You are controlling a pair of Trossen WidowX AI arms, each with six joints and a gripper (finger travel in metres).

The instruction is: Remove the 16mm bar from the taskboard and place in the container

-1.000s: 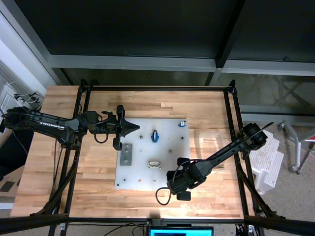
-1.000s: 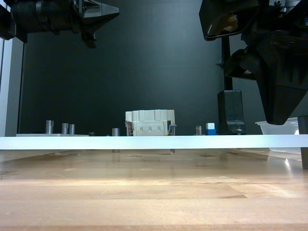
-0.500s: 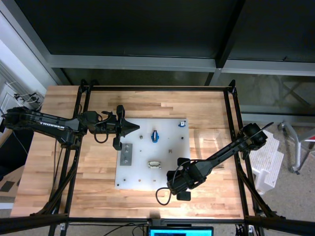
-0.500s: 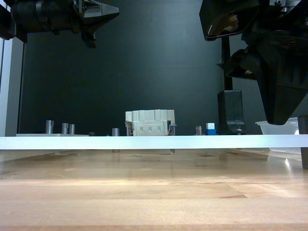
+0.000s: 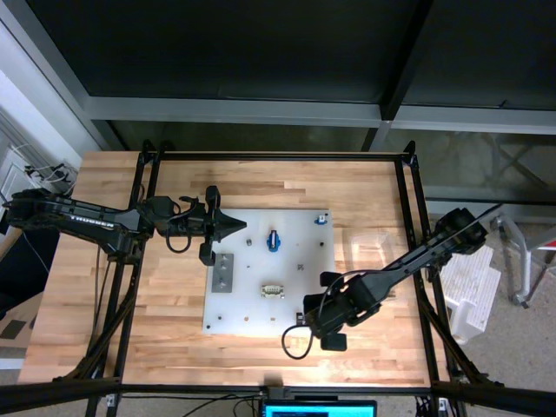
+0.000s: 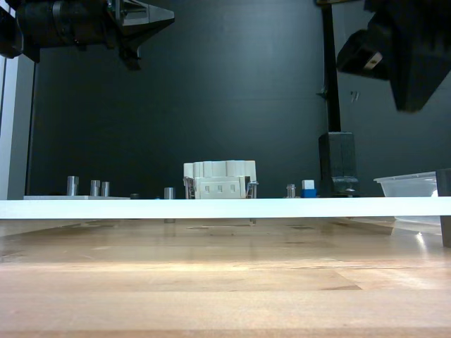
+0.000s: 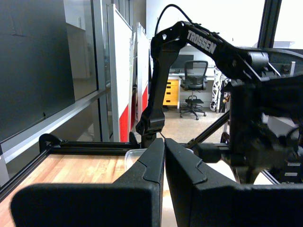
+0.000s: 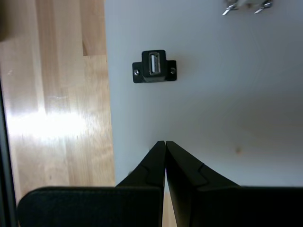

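The taskboard lies mid-table as a white plate with a blue knob, a grey block and a metal connector. Several small grey pegs stand on it; I cannot tell which is the 16mm bar. The clear container sits on the wood right of the board. My left gripper hovers high over the board's far left corner, shut and empty. My right gripper hangs over the board's near right part, shut and empty, above a small black component.
A black frame rail runs along the table's right side next to the container. A black post stands behind the board in the low view. Bare wood lies left of and in front of the board.
The right arm has risen and shifted a little to the right; in the low view it now sits much higher. The left arm has not moved.
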